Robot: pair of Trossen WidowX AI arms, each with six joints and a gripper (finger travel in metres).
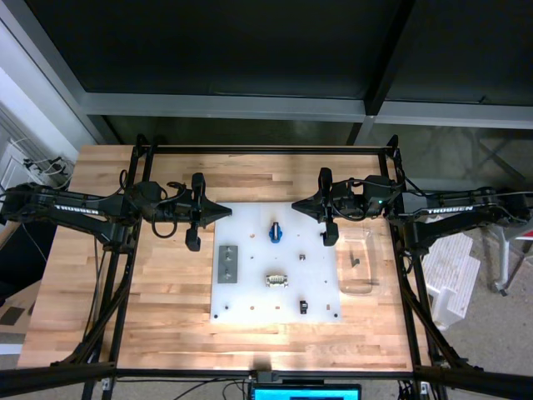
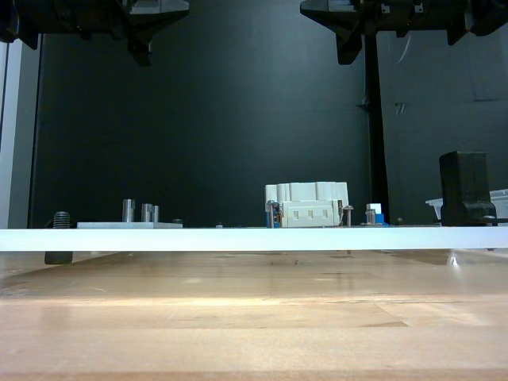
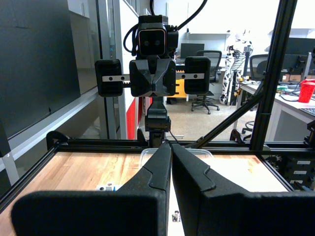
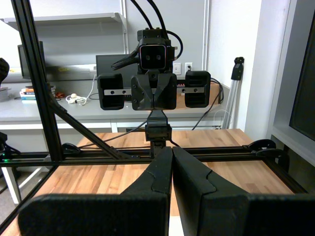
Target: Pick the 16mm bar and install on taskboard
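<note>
L hand (image 1: 223, 213) closed, empty, high at taskboard (image 1: 250, 310) left edge. R hand (image 1: 298, 206) same, opposite. 16mm bar (image 1: 356, 260), prob. the small dark piece, lay free in tray (image 1: 367, 288) on bench (image 1: 150, 308). Likely stiff, slick metal; grip mid-length.

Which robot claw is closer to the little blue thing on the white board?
The right. The right gripper hangs just beyond the blue part, to its right; the left gripper hangs farther away, at the white board's far-left corner. Both are shut, empty.
</note>
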